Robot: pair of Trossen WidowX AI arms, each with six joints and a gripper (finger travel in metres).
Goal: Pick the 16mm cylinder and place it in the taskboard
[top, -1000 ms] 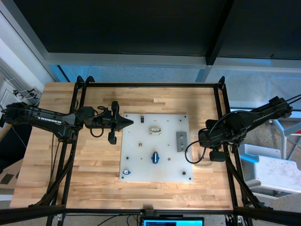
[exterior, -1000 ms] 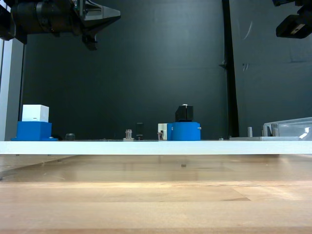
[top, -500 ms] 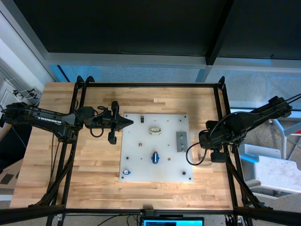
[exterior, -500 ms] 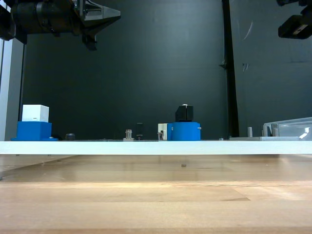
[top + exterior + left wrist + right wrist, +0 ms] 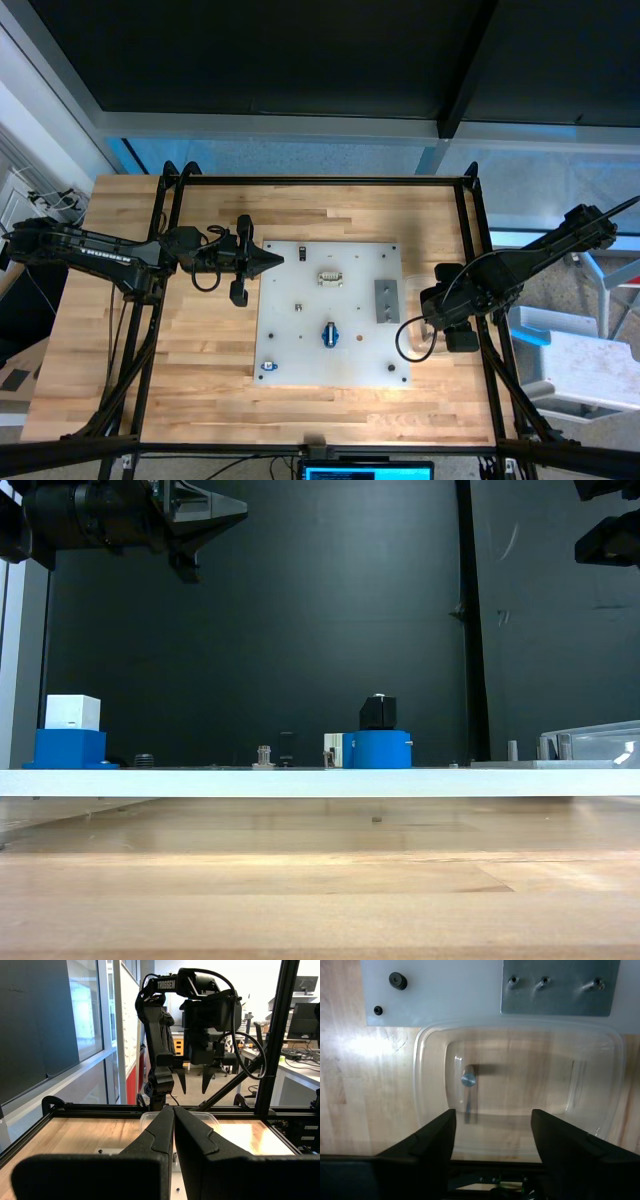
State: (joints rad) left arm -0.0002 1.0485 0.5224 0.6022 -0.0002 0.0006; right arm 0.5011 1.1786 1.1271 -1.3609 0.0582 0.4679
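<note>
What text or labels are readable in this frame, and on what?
"TROSSEN": white, on the right arm; its right gripper hangs over the clear tray, fingers open.
White lettering on the left arm: too small to read; the left gripper hovers above the taskboard's left edge, fingers shut.
Nothing else legible.

right hand (image 5: pixel 492 1116) spread wide | above clear tray (image 5: pixel 433 1091) | 16mm cylinder (image 5: pixel 468 1079) upright inside

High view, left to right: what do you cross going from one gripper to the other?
Left gripper, shut, at the taskboard's left edge → blue knob → grey block → clear tray, with the open right gripper over it.
</note>
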